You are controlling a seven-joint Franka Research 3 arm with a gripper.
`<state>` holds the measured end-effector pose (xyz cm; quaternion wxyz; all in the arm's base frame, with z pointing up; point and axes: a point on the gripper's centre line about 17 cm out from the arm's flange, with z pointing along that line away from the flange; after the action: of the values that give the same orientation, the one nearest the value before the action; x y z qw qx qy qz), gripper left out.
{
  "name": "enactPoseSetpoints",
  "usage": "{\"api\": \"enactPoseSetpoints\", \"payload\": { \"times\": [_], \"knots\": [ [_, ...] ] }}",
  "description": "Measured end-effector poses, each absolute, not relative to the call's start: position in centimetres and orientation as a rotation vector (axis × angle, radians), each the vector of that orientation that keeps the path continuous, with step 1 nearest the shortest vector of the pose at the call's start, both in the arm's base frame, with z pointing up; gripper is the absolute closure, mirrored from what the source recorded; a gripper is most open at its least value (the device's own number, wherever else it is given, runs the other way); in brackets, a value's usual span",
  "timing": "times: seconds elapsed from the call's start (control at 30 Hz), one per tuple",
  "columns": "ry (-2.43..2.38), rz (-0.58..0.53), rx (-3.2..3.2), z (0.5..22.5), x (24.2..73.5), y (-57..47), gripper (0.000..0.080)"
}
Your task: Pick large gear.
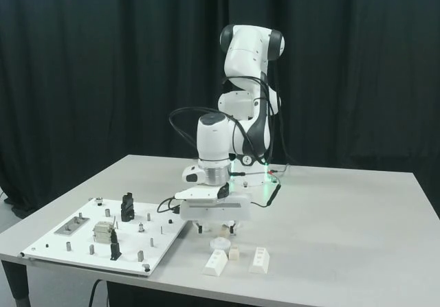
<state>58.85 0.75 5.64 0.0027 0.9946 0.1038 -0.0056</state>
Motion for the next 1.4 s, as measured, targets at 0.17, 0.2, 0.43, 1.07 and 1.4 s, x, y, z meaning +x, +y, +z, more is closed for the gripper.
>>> {"api": "enactPoseSetpoints", "payload": {
  "times": [0.17,0.2,0.43,1.07,1.4],
  "knots": [
    [0.323,-0.023,3.120,5.8,58.9,0.7,0.0003],
    [0.323,-0.022,3.120,5.8,58.9,0.7,0.0003],
    [0.319,-0.019,3.120,6.0,59.0,0.6,0.0003],
    [0.303,-0.023,3.122,7.0,59.6,-0.1,0.0003],
    [0.308,-0.035,3.117,7.7,59.7,-0.5,0.0003]
  ]
}}
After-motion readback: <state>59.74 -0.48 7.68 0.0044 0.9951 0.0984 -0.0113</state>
